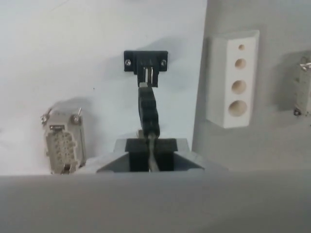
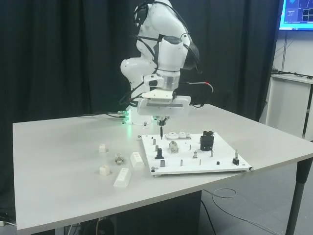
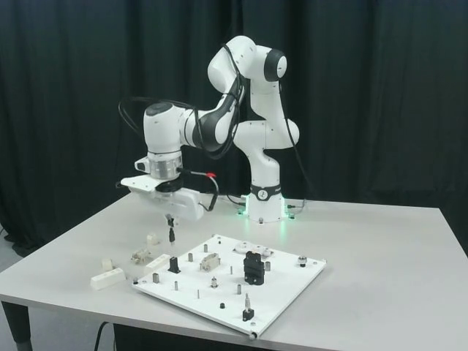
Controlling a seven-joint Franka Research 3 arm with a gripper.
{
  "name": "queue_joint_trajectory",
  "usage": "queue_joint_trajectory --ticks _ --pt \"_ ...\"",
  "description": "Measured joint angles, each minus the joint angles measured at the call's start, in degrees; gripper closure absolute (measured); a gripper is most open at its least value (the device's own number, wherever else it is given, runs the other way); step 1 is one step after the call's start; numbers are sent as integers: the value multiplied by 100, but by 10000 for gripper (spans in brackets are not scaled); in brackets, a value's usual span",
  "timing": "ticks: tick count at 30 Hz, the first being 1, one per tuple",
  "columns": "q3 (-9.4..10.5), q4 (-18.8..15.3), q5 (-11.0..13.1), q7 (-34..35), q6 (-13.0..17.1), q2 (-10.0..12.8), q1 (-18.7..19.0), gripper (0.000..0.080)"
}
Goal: Place USB.
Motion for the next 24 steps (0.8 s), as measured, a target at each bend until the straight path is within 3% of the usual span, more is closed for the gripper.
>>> queue_joint_trajectory --ticks 24 --pt "-29 51 -83 0 -111 -101 -3 777"
